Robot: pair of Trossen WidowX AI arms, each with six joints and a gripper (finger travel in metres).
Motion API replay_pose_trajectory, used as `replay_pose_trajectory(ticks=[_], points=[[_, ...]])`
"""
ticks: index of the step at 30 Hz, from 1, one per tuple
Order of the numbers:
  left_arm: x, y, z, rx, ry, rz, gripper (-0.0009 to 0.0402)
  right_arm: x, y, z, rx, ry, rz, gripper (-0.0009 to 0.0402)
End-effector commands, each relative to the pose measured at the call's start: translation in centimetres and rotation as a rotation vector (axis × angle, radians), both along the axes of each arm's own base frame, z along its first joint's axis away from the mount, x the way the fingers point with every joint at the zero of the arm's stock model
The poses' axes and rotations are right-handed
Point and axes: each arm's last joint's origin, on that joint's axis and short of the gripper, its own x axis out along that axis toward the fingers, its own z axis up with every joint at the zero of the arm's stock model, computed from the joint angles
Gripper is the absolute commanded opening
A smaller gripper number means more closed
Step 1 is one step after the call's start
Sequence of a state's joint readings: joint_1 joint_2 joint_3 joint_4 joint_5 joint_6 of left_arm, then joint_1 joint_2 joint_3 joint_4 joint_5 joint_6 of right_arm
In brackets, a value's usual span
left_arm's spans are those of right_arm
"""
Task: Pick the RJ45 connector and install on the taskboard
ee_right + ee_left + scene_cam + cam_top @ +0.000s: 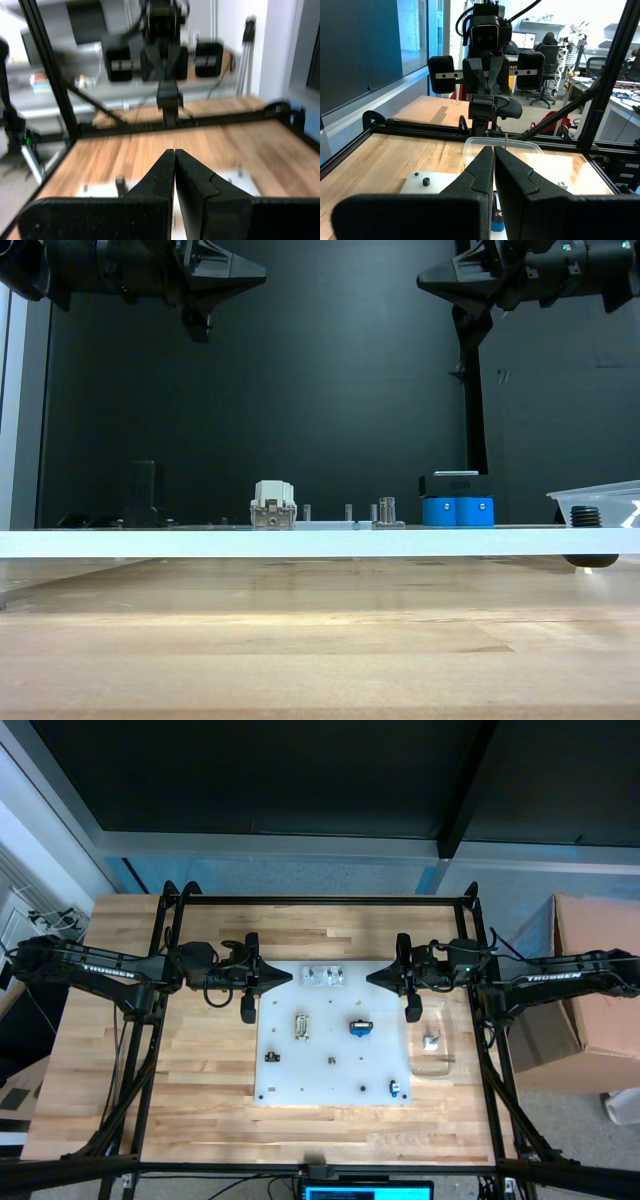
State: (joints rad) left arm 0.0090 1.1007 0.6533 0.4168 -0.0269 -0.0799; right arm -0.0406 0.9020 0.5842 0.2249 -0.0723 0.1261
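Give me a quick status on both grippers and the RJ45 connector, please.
Left gripper shut, empty, high above board, far edge. Right gripper shut, empty, facing it. RJ45 connector lying free in clear tray, right of board.

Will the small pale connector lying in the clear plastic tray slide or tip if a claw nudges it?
Probably slides: the small pale connector lies free in the clear plastic tray, whose floor looks smooth. Small, so probably light. The thin tray may shift. Left claw and right claw, both shut, hover over the white board.

White TROSSEN lettering along left arm [110,972]; same TROSSEN brand along right arm [555,977], high view.
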Motion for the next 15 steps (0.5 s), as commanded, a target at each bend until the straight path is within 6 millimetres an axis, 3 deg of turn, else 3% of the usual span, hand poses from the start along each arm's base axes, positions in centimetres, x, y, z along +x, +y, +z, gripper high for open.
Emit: replay_pose_trajectory(ticks=[1,15], points=[[0.0,0.0,0.0,0.0,0.0,0.0,0.0001,-0.3,0.1,0.5,-0.001,0.095,0.007,0.0],[0.0,0.0,0.0,0.0,0.0,0.0,0.0001,-4.1,2.4,3.3,-0.098,0.668,0.075,0.0]])
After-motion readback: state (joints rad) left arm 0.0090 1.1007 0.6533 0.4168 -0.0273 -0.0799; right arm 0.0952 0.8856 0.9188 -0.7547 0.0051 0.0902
